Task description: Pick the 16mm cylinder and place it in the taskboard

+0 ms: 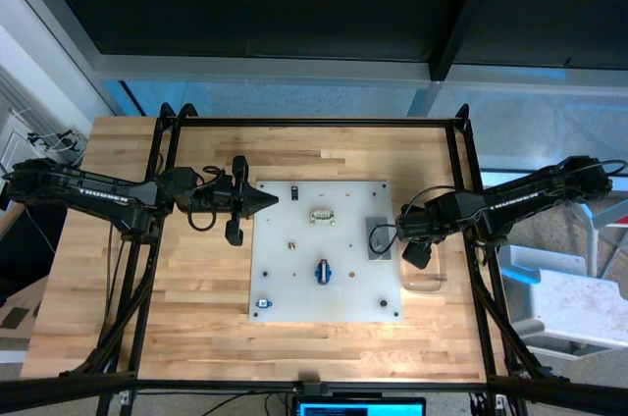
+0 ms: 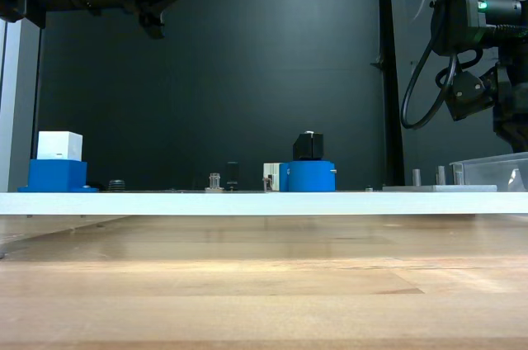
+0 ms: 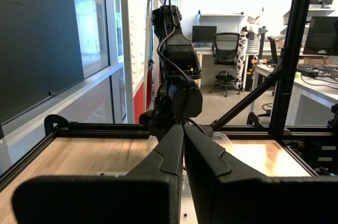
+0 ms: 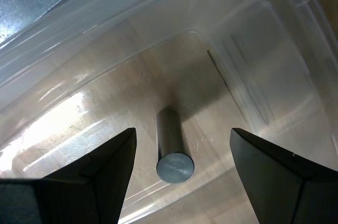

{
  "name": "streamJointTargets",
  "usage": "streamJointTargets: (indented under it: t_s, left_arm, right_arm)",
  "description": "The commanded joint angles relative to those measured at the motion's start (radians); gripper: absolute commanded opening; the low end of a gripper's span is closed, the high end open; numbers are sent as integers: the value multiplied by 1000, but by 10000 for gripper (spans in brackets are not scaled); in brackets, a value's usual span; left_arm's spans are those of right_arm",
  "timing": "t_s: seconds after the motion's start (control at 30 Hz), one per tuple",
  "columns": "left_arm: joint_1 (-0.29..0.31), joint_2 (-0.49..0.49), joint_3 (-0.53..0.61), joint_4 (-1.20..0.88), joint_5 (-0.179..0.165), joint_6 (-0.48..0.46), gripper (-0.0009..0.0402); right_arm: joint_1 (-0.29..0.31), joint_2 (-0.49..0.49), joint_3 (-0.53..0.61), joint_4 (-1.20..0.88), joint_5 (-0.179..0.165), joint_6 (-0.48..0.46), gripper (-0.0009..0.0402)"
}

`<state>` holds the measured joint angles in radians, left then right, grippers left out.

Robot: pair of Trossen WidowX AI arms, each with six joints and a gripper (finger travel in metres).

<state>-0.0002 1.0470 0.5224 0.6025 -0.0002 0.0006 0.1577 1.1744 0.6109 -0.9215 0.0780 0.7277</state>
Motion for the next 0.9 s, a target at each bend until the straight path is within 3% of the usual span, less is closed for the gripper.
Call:
streamJointTargets:
  t_s: [0.03, 0.5, 0.9]
  left_arm:
    - [0, 0, 0, 0, 0, 0, 0]
    - [0, 0, 0, 0, 0, 0, 0]
    - [0, 0, 0, 0, 0, 0, 0]
  right_arm:
    - [0, 0, 0, 0, 1, -1, 244]
    - [0, 0, 0, 0, 1, -2, 150]
    - [0, 0, 0, 0, 0, -2, 93]
